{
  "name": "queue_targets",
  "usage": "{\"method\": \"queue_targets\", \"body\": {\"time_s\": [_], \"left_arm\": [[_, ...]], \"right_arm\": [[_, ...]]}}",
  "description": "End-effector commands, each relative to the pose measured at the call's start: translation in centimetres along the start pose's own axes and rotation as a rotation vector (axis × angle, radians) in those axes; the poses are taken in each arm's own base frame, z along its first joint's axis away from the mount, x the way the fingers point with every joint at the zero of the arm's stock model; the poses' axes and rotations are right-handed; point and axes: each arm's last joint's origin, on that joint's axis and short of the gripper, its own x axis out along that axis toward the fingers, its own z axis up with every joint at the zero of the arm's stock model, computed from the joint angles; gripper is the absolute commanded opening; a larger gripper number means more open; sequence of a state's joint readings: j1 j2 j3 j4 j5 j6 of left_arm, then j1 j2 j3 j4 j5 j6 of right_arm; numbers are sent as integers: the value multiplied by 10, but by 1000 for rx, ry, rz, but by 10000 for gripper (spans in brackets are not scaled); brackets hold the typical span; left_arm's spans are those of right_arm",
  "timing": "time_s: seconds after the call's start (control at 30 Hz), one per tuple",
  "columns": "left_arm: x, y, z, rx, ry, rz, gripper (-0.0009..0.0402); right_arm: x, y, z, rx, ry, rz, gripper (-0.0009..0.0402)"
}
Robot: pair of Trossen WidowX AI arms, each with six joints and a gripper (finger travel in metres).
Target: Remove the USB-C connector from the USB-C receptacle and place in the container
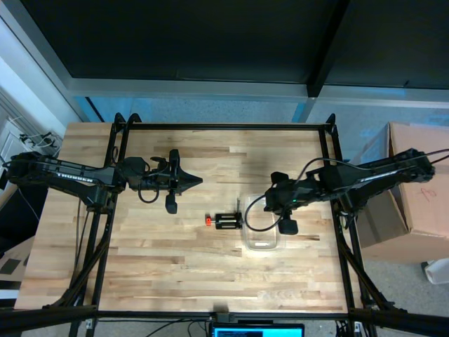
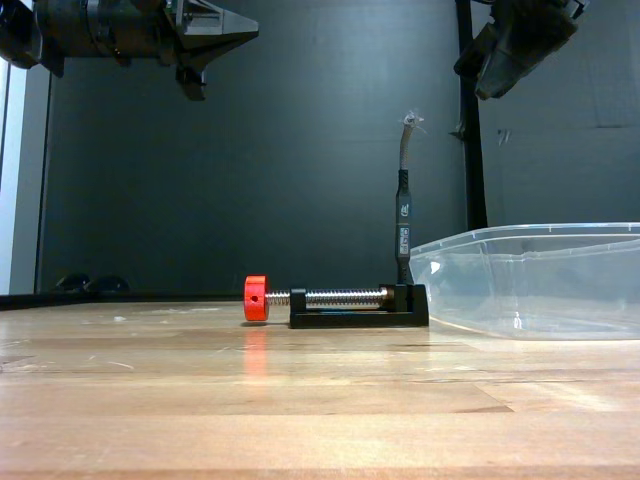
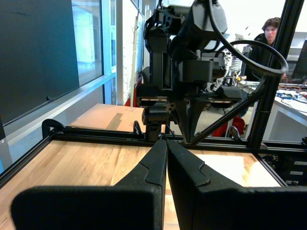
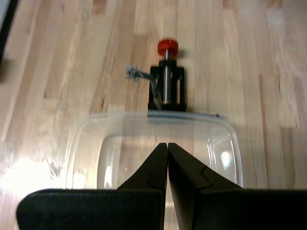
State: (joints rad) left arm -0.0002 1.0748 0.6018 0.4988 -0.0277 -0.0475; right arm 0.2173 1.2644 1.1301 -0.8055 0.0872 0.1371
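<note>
Quick count.
- Table [image 1: 140, 260]: one.
- Arms: two, left arm [image 1: 70, 175] and right arm [image 1: 379, 168].
- Clear container [image 2: 530, 285]: one.
- Grippers: two. Left gripper [image 3: 166, 140] is high over the table's left half. Right gripper [image 4: 167, 143] is above the container. Each has two fingers [image 3: 153, 165], both pairs pressed together.
- Small black vise [image 2: 355, 320]: one, with one red knob [image 2: 256, 298].
- USB-C connector [image 2: 403, 215]: one, upright, seated at the vise end next to the container, with one frayed cable stub on top.
- Cardboard box [image 1: 421, 189]: one, off the table's right side.
- Person [image 3: 271, 31]: one, in the left wrist view's background.
- Screen [image 1: 258, 330]: one, at the near edge.
</note>
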Motion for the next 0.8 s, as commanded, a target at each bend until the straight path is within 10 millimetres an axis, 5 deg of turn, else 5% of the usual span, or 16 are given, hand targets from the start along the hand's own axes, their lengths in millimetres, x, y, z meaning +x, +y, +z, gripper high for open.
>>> {"method": "queue_targets", "body": {"time_s": [0.03, 0.47, 0.8], "left_arm": [[0, 0, 0, 0, 0, 0, 0], [0, 0, 0, 0, 0, 0, 0], [0, 0, 0, 0, 0, 0, 0]], "right_arm": [[8, 2, 10, -3, 57, -8, 9], [59, 9, 27, 7, 140, -30, 177], [81, 11, 27, 16, 187, -54, 195]]}}
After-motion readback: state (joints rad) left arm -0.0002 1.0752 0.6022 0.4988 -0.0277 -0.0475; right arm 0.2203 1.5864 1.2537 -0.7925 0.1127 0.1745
